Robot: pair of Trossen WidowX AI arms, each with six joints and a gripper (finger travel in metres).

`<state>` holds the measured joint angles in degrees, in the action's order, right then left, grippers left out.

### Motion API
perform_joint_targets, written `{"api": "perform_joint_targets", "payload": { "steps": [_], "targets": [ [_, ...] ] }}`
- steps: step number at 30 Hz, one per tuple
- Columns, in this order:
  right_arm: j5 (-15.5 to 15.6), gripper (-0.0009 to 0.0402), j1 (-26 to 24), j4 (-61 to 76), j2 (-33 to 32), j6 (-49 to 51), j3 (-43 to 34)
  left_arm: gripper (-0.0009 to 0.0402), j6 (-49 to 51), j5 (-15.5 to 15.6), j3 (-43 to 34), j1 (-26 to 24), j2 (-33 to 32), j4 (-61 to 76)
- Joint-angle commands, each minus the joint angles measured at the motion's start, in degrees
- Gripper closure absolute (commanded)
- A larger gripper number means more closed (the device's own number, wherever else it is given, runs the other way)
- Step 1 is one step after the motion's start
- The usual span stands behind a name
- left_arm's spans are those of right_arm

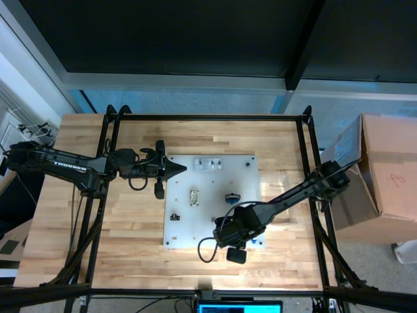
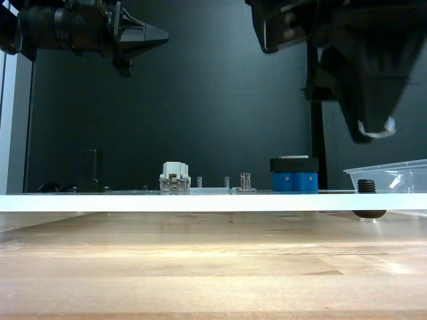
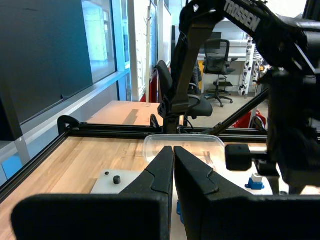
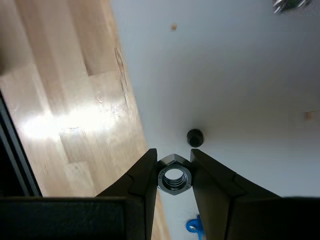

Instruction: Unfasten the M12 nut and place it in the container

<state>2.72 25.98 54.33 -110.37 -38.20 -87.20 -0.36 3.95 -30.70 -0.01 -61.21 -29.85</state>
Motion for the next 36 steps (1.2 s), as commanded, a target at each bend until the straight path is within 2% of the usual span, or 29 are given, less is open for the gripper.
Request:
{"api": "perform_joint_targets", "payload": {
  "steps": [1, 4, 10, 14, 23, 36],
  "targets": [
    [-1.92, 0.0393, -0.02, 1.6, 2.38, 3.17, 0.81, 0.0393, 0.0, 0.0, -0.02, 0.02, -0.02, 0.0],
    [-4.59, 0.0393, -0.04, 3.8, 4.87, 6.23, 1.53, 0.0393, 0.0, 0.0, -0.02, 0.0, -0.02, 0.0],
    [-5.03, 0.0393, -0.92, 6.93, 10.86, 10.34, 4.87, 0.0393, 0.0, 0.0, 0.0, 0.0, -0.02, -0.02],
    [-6.64, 0.0393, -1.88, 6.82, 15.63, 10.19, 8.33, 0.0393, 0.0, 0.0, -0.02, 0.0, -0.02, 0.0],
    [-7.34, 0.0393, -2.47, 6.75, 23.28, 11.91, 15.15, 0.0393, 0.0, 0.0, -0.02, 0.0, -0.02, -0.02],
    [-7.69, 0.0393, -9.09, 7.63, 36.44, 8.57, 29.05, 0.0393, 0.0, 0.0, 0.0, 0.0, 0.0, 0.0]
  ]
}}
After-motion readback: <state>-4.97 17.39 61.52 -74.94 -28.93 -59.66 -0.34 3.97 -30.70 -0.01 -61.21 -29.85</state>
